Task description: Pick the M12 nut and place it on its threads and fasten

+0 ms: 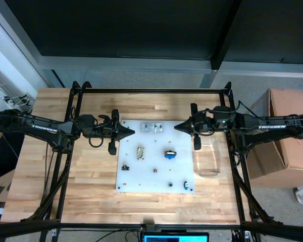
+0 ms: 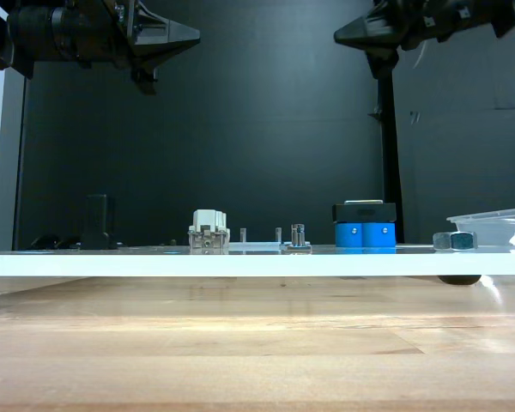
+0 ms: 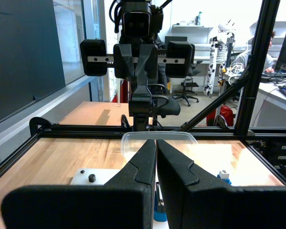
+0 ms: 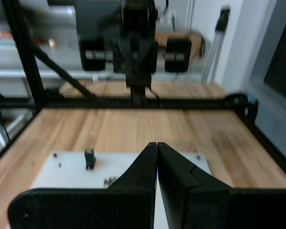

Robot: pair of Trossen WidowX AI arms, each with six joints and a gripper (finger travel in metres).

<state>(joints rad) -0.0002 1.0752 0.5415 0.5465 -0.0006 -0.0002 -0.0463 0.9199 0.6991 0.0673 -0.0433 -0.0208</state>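
Small silver hexagonal metal nut [image 2: 455, 241], seated flat and level on its short black ribbed stud [image 1: 171, 184], run low with no ribs showing beneath. Outside the clear tray, by the white board's near right edge. Lying free of any grip, well below and nearward of the closed jaws of the right gripper [image 1: 177, 127]. Farther still from the closed jaws of the left gripper [image 1: 133, 132].
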